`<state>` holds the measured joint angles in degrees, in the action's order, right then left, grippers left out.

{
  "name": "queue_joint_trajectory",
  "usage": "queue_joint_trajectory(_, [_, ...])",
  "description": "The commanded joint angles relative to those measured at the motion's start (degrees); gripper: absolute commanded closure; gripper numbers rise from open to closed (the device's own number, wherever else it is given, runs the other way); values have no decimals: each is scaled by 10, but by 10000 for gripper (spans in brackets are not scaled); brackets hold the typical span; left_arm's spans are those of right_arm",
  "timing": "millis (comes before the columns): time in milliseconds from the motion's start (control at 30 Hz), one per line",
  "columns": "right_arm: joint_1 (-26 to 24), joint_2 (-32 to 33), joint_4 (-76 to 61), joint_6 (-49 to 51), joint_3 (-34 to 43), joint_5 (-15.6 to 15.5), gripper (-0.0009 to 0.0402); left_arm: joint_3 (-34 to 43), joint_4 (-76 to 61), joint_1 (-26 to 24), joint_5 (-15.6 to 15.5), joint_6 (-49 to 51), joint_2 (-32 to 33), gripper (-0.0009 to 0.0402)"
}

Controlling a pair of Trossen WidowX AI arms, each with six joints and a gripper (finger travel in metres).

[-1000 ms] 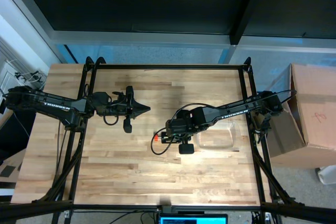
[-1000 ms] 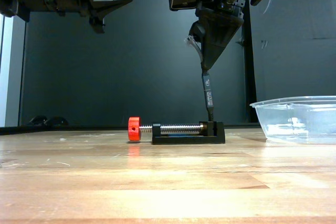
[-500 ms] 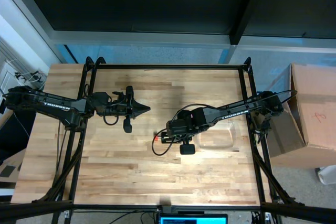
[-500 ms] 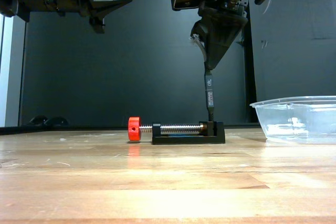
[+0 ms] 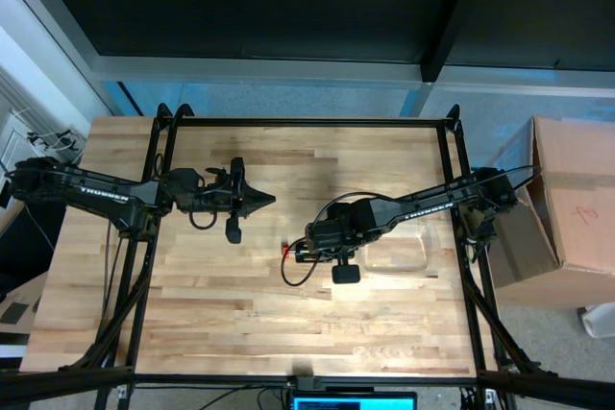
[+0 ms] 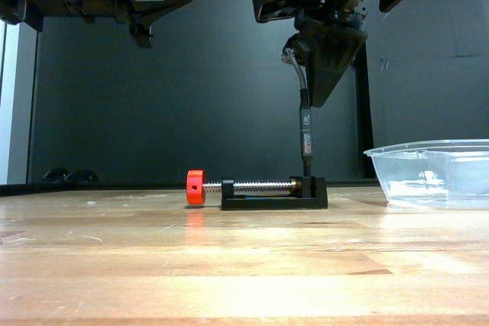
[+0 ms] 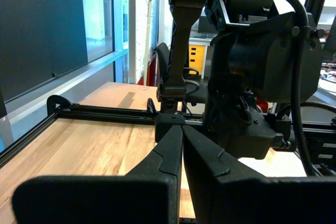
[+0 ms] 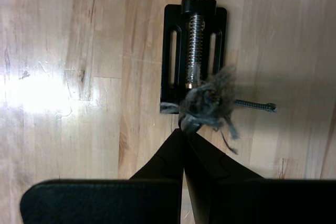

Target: Remove the USB-C connector from the USB-C receptacle and place in the container

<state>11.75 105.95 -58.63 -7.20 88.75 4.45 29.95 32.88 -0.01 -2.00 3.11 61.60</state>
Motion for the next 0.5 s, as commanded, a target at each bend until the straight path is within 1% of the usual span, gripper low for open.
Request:
queue_joint_trajectory(33, [1,-2,3,0,2,0,394,0,0,0,0,0,0,393])
queue_joint_trajectory(400, [3,-2,1,0,2,0,393,0,-1,0,0,0,0,393])
queue_joint_trajectory(500, [3,-2,-19,-1,13,-2,393,0,0,0,0,0,0,393])
